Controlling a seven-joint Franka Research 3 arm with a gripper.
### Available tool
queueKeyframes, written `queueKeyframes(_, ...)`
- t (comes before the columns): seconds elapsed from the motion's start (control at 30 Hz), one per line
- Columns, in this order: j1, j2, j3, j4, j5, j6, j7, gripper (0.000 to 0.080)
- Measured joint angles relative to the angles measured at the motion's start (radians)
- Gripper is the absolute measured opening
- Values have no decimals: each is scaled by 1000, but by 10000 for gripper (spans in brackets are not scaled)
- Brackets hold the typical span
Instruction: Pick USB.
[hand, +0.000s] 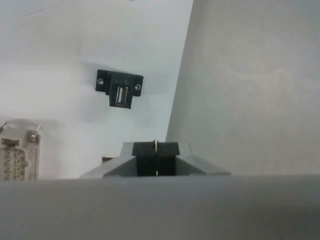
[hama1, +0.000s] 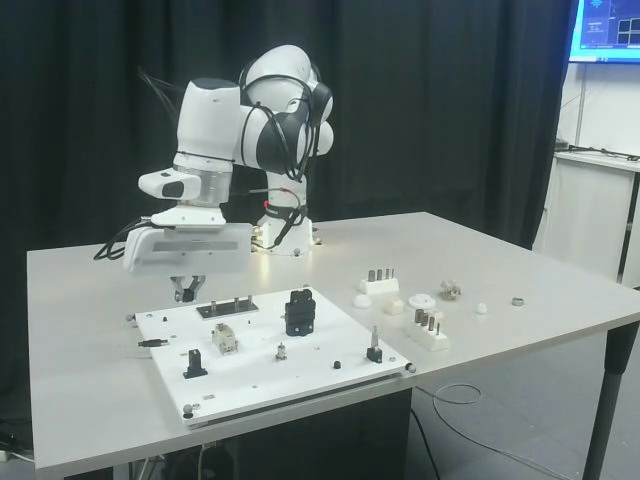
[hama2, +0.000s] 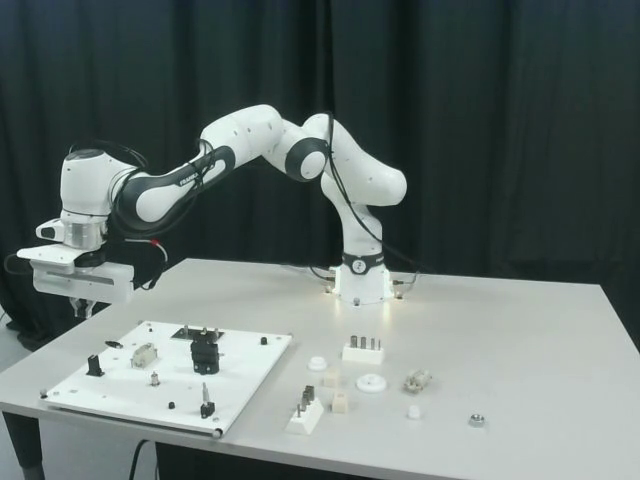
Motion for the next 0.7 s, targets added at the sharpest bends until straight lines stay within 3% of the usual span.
queueKeyframes(0.7,-7,0,-2,10,1,0,1,0)
